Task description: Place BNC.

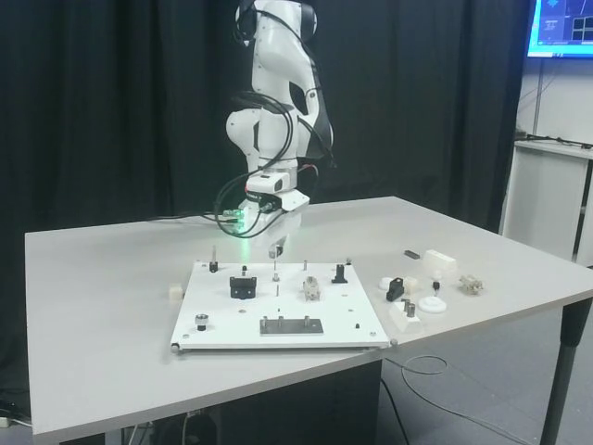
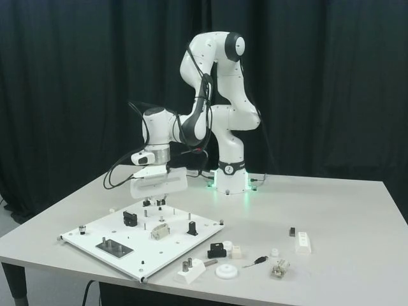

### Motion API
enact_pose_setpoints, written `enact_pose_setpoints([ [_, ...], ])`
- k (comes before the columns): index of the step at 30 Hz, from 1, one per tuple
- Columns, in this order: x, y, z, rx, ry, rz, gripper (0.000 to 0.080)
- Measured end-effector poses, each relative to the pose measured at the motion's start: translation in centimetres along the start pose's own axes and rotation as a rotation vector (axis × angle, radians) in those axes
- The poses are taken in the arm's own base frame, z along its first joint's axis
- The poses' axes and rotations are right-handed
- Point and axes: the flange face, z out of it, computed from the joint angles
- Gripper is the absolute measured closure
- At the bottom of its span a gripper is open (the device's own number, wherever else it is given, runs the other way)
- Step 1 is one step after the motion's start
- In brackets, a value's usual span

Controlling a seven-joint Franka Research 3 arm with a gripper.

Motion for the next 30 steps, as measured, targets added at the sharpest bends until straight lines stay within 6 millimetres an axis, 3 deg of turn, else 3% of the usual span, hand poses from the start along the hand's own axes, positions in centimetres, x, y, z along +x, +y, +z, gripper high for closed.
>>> enact_pose_setpoints([
  [30,0.17,0.7,0.54,-0.015,0.013,0.01,0.0676],
])
